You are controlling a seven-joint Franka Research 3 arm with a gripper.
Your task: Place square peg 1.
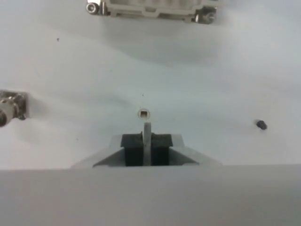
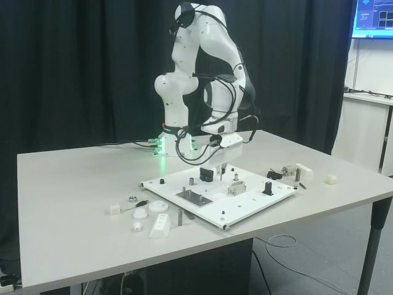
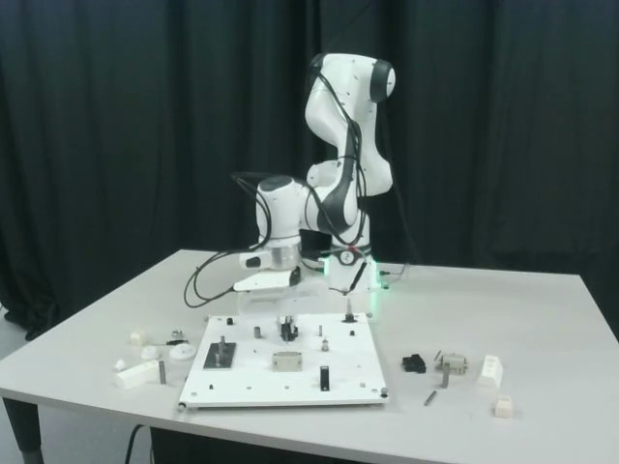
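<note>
We observe the gripper (image 1: 147, 148) positioned low over the white board (image 2: 258, 200), with its two black fingers (image 1: 132, 149) closed on square peg 1 (image 1: 147, 136); the peg sits clamped between the pads and projects beyond the fingertips; we see no open gap on either side of it

In the wrist view, square peg 1 appears as a slim, straight, grey bar with flat faces and a squared-off end; its tip points at a small square hole (image 1: 143, 113) in the board surface; the tip lies just short of the hole, and we cannot tell from this view whether it touches the board

In the first room view the gripper (image 2: 207, 174) hangs over the middle of the board, behind a grey metal plate (image 2: 194, 198); the peg itself is too small to resolve there; in the second room view the gripper (image 3: 286, 329) stands at the board (image 3: 251, 387) centre, near a pale connector block (image 3: 285, 361)

Around the hole, the wrist view shows a pale multi-pin connector (image 1: 150, 8) with screws at both ends, a metal fitting (image 1: 11, 107) at the picture edge, and a small black screw head (image 1: 261, 125); all are well apart from the peg

Loose white parts (image 2: 158, 226) lie on the grey table (image 2: 67, 203) beside the board; the white arm (image 2: 196, 67) rises from its base behind the board
</note>
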